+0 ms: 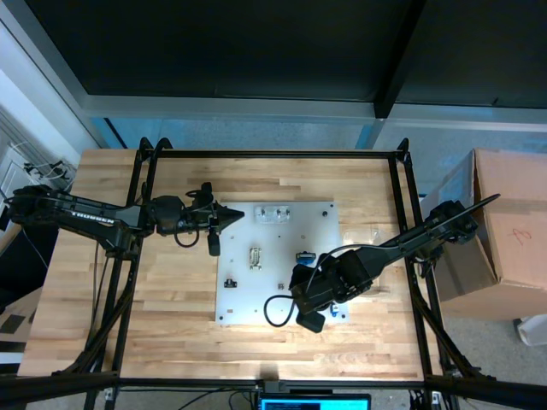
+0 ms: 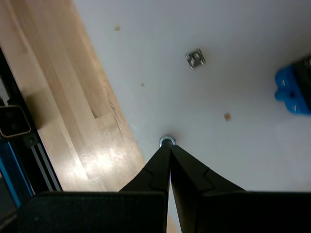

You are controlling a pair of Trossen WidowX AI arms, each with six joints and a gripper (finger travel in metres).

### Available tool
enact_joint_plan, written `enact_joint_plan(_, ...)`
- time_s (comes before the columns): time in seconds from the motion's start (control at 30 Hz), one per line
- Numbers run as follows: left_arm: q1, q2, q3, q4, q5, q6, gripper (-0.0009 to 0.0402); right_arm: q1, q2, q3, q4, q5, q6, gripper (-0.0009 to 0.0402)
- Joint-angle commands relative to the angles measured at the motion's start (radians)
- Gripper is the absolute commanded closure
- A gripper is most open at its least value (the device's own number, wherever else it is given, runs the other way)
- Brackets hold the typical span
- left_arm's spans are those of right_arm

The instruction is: Unfasten the M12 nut and place it in the container

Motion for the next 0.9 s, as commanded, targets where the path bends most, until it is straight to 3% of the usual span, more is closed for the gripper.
enact_joint_plan(0.03,0.0,0.0,0.001,0.001,0.064,0.004,0.0393,0.001,0.0,-0.004,-0.037,-0.002,0.07,0.0394)
enact_joint_plan(0.23,0.0,0.0,0.0,0.005,0.115,0.004,0.0393,0.002,0.0,-0.004,-0.051,-0.017,0.103,0.0393)
enact_joint_plan(0.63,0.0,0.0,0.0,-0.004,0.114,0.004,0.0393,0.002,0.0,-0.048,-0.026,-0.017,0.16,0.0393)
enact_joint_plan(0.8,0.0,0.0,0.001,-0.003,0.114,0.004,0.0393,0.002,0.0,-0.113,0.007,-0.069,0.19,0.0394)
enact_joint_plan(0.9,0.0,0.0,0.001,-0.005,0.114,0.004,0.0393,0.002,0.0,-0.16,0.058,-0.069,0.196,0.0393)
